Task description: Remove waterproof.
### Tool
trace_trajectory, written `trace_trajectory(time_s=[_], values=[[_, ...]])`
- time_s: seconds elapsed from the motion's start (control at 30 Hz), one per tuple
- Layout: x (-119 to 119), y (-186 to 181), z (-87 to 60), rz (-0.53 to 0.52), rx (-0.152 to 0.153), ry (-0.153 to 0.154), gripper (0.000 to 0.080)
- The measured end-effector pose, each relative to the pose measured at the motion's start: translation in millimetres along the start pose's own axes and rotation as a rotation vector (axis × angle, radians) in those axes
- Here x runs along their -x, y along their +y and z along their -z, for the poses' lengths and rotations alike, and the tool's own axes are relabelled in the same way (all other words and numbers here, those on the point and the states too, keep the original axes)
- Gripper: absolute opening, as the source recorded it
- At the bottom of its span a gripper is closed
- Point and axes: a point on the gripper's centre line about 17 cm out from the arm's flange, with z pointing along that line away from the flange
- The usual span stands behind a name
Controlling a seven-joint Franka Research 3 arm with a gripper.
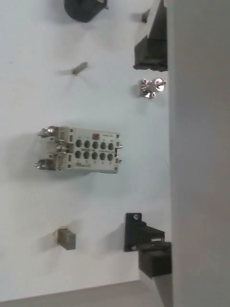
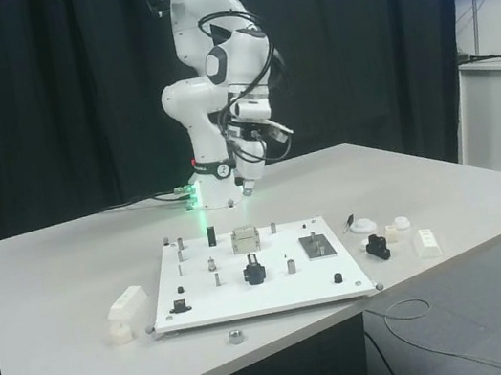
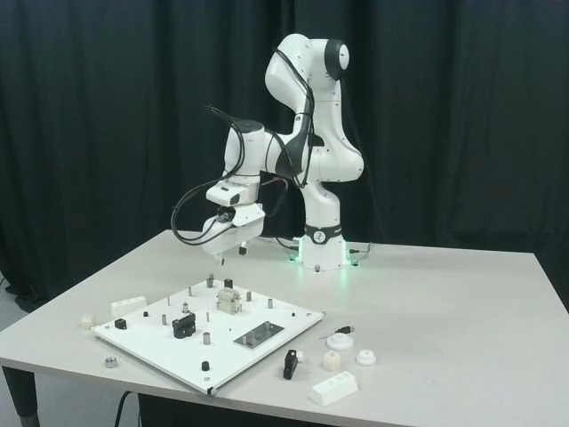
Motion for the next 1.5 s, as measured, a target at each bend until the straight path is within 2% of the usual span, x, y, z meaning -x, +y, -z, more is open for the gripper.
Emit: trace_trajectory(time_s=[0.27,0.47,0.77,1.2,1.5], values=[[9.3,-3.0,-5.0,-0.036,-0.021,0.038,0.08],[9.7,-5.8,-9.0,-0.04,-0.037,0.073,0.08],[7.3,-10.1,-17.7,-0.071,-0.06,0.106,0.08],[-1.6,-1.0,-37.4,-0.097,-0.043,0.134,0.08],[0.9,3.1,-53.5,-0.084,-0.035,0.133,0.08]])
